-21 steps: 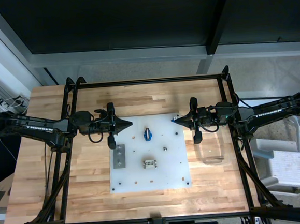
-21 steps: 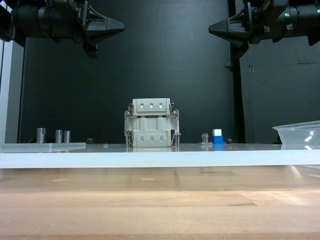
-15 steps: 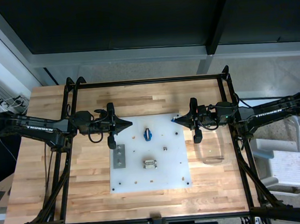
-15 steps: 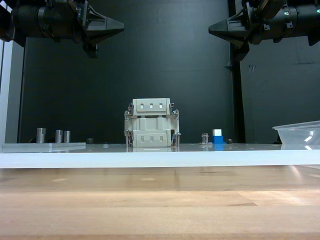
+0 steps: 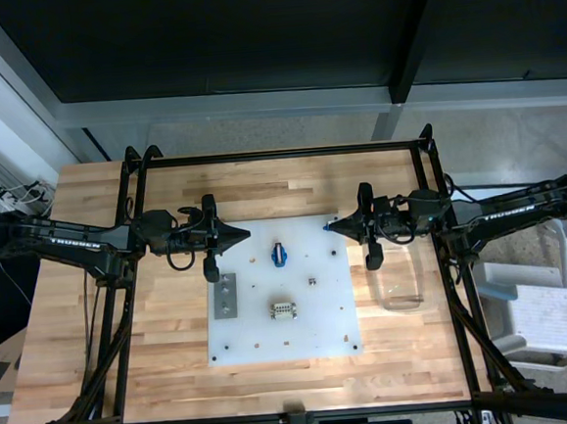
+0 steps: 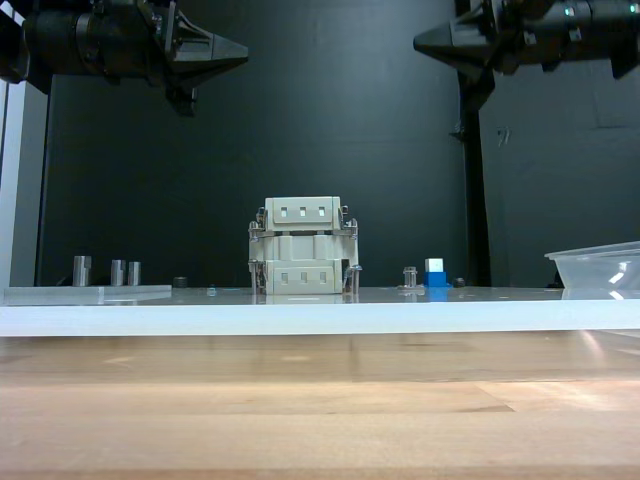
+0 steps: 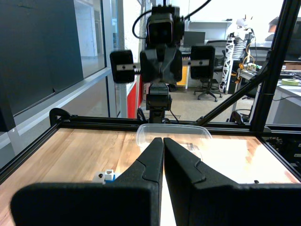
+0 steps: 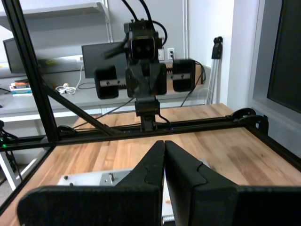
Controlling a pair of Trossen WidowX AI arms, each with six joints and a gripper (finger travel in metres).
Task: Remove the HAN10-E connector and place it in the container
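1. Moved: the right gripper [image 6: 422, 42] has lifted slightly and edged inward since a moment ago. Nothing else has shifted.
2. Table [image 5: 129, 367]: wooden, and it carries the white board [image 5: 322, 332] across its middle.
3. HAN10-E connector [image 5: 284, 311]: on the nearer half of the board, upright and seated in its mount. Nothing touches it, and both grippers are well above and beyond it.
4. Grey metal plate [image 5: 227, 297]: on the board, just left of the connector.
5. Container [image 5: 401, 306]: on the table just off the board's right edge, partly beneath the right arm. The connector is not in it.
6. Small blue piece [image 5: 279, 254]: upright, farther back on the board.
7. Left gripper [image 5: 244, 235]: high over the board's far left edge, unmoved. Its fingers are pressed together and hold nothing.
8. Right gripper, state: high over the board's far right edge, with its fingers likewise pressed together and empty.
9. Assessment: removal has not begun. The small shift suggests the right arm is the one starting out. It would need to spread its fingers and descend onto the connector.
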